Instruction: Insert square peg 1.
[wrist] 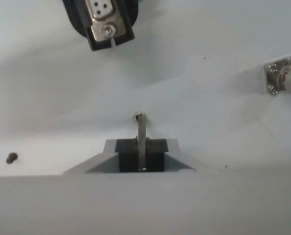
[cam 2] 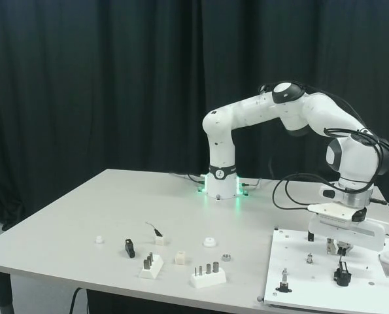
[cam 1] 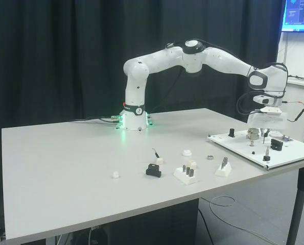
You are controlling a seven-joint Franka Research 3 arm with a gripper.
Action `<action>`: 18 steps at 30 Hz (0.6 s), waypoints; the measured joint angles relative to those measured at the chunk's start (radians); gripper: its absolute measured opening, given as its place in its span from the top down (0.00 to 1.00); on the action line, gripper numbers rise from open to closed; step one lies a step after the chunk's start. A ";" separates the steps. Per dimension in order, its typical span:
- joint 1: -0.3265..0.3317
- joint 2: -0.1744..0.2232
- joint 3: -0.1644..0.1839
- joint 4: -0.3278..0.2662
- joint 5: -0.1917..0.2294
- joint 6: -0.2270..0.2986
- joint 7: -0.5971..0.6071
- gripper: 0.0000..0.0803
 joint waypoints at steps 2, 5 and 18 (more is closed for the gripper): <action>0.000 0.000 0.000 0.000 0.000 0.000 -0.003 0.96; 0.000 0.000 0.000 0.000 0.000 0.001 -0.009 0.96; 0.000 0.000 0.001 0.000 0.000 0.004 -0.078 0.96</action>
